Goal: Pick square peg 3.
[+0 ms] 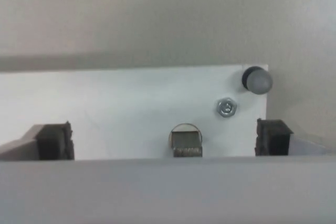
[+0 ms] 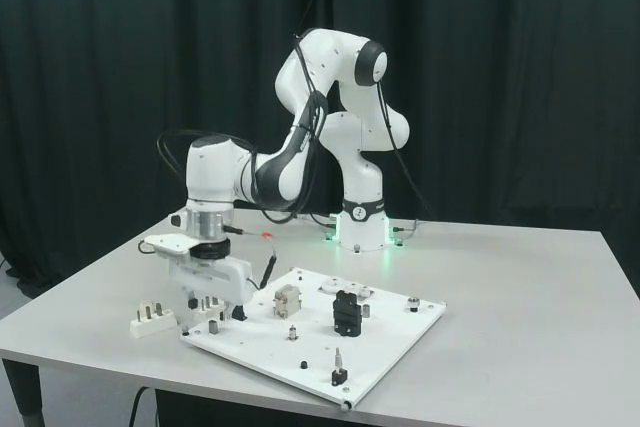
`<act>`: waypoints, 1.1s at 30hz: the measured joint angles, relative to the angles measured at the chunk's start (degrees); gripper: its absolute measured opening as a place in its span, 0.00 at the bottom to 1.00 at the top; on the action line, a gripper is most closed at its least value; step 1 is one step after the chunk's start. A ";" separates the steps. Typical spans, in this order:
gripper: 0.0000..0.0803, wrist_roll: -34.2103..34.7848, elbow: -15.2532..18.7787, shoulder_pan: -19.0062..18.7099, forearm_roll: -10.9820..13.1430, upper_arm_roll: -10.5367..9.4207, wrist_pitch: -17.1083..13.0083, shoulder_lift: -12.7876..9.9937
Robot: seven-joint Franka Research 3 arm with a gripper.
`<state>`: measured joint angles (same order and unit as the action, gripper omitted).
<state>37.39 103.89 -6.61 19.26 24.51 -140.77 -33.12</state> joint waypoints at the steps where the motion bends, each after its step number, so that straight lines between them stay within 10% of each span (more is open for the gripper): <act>1: 0.95 0.04 -0.27 0.00 -0.13 0.05 0.47 0.23; 33: 1.00 0.62 -2.77 0.11 -1.82 1.66 4.78 1.32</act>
